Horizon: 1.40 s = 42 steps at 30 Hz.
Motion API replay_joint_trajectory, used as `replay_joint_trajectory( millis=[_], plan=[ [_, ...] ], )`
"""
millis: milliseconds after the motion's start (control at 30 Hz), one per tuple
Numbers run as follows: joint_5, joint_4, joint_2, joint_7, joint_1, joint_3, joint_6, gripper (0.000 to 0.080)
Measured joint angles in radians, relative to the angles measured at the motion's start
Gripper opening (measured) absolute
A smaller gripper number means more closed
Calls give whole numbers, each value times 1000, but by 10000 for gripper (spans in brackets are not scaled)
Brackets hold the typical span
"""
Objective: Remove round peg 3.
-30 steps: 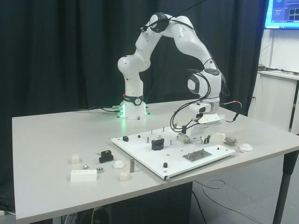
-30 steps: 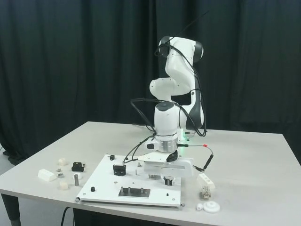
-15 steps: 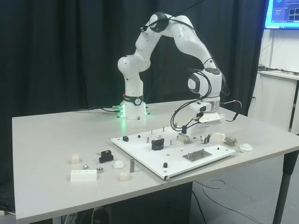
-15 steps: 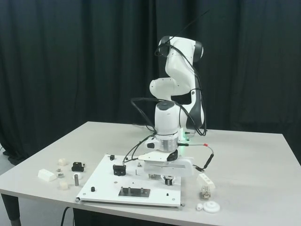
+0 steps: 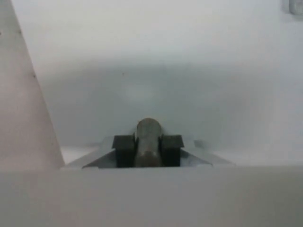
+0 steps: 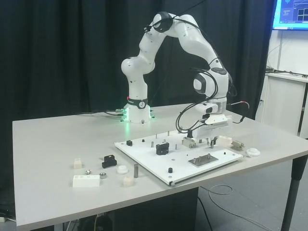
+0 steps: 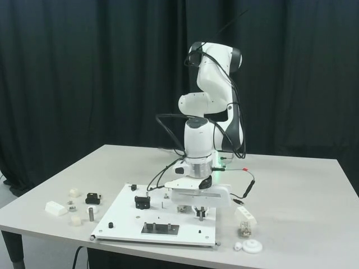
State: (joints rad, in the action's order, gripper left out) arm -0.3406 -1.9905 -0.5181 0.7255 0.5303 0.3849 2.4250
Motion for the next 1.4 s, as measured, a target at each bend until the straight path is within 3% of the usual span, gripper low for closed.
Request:
replay_joint_trajectory(
  millis=[233,667,1400],
  plan=[
    [4,-1,16,0,0,4,-16,113],
    [35,-2,83,1,0,14,-81,113],
    [63,-24,81,45,0,16,-55,113]
  ],
)
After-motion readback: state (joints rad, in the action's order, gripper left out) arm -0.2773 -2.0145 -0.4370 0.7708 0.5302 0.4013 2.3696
